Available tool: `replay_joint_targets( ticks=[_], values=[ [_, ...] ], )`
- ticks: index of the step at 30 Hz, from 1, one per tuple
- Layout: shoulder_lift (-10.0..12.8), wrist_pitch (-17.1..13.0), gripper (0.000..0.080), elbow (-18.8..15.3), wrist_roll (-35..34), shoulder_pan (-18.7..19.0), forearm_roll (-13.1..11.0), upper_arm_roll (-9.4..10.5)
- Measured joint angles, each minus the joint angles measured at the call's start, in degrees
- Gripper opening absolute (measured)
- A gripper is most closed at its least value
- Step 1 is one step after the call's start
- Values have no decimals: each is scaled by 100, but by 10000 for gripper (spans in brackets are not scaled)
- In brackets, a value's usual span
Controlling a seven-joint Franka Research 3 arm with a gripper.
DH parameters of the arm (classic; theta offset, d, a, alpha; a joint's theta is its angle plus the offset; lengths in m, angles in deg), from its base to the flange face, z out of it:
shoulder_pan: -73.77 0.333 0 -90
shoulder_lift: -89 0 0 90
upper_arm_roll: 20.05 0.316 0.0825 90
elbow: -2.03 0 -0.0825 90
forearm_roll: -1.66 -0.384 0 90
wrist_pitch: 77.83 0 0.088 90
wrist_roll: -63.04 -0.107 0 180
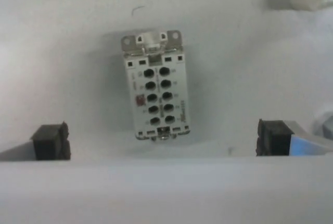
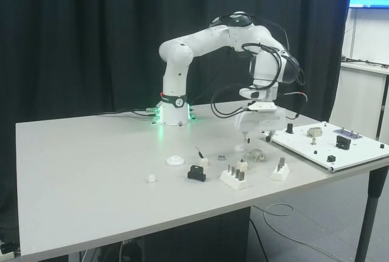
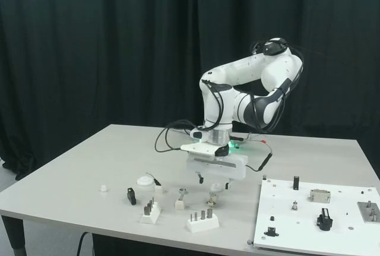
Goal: Pick waterproof.
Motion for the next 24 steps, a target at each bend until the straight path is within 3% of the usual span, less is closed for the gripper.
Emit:
replay_joint_targets(
  ticks=[9,24],
  values=[
    [4,-7,800,-76,454,-58,-301,114],
    [15,-107,800,-72,657,-283,-706,365]
  ],
)
